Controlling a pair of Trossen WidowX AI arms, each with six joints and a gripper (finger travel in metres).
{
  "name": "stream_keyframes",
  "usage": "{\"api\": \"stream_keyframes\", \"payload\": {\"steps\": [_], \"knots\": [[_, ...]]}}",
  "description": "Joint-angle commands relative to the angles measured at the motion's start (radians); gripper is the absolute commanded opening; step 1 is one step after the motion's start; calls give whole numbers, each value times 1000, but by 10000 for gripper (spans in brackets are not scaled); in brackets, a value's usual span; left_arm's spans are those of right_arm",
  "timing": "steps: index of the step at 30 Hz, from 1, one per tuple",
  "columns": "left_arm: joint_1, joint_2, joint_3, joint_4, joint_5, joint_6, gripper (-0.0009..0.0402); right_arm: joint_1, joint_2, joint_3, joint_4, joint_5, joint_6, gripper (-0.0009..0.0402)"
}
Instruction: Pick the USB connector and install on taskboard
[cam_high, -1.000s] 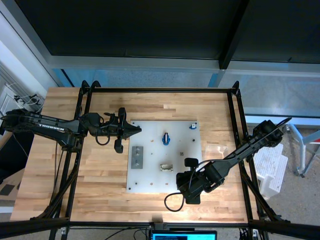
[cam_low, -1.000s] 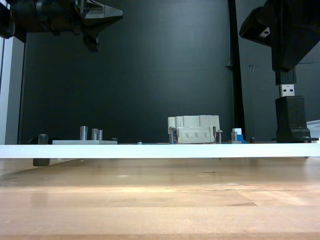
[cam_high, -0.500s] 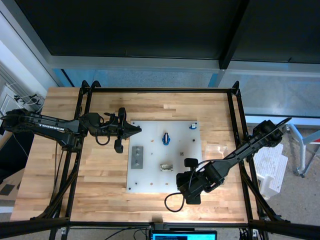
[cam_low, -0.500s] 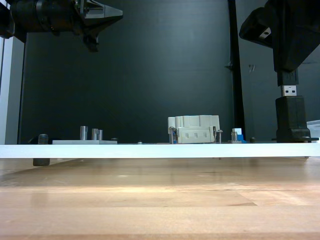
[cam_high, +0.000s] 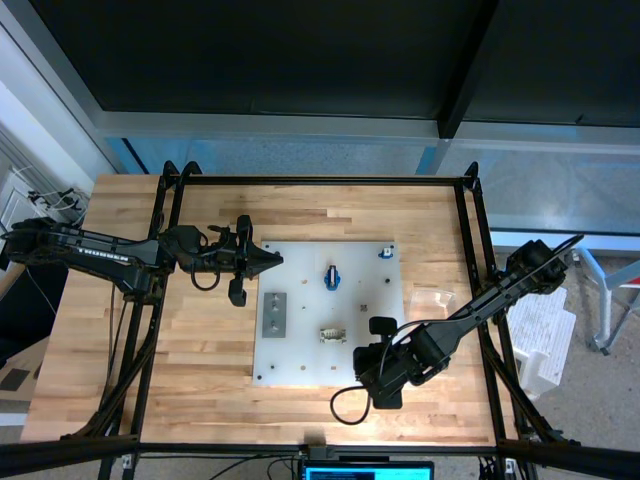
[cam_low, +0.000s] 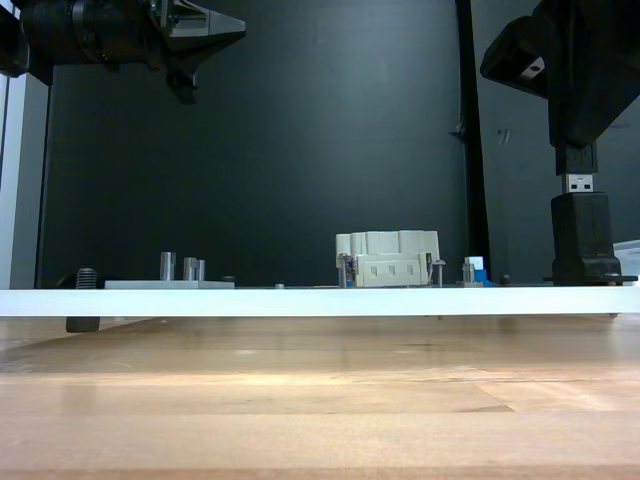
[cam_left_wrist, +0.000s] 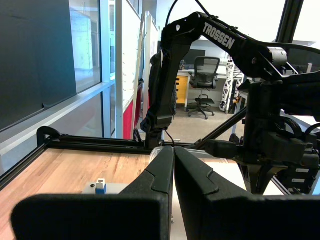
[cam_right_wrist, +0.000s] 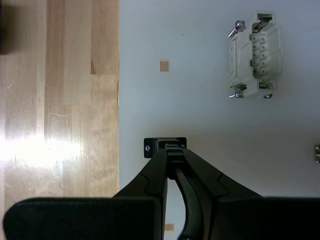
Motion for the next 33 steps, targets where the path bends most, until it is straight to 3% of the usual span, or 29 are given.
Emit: {"api": "stream_keyframes", "payload": {"steps": [1, 33], "knots": [[0, 0, 0, 0, 0, 0, 0, 1, 8, -16, 14, -4, -3, 0], [0, 0, 0, 0, 0, 0, 0, 9, -6, -52, 60, -23, -5, 0]]}}
